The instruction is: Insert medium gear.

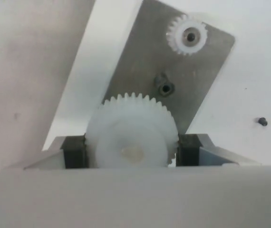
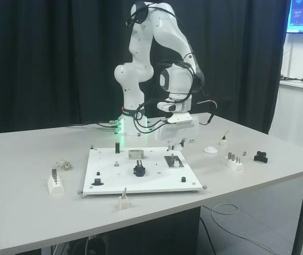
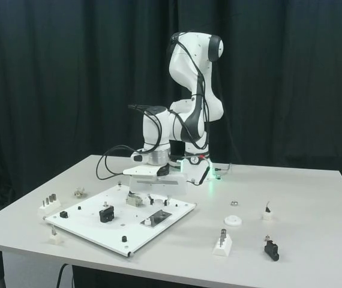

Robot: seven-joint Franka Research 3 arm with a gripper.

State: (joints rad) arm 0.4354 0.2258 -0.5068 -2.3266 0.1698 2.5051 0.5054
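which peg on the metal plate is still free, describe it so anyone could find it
On the white board lies a grey metal plate. One end carries a small white gear; the free peg is the dark bare stub mid-plate, beyond the gripper.

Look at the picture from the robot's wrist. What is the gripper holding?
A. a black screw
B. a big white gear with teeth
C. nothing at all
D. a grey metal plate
B: in the wrist view the gripper has its two black finger pads pressed on either side of a white toothed gear, held above the grey metal plate, where a smaller white gear already sits.
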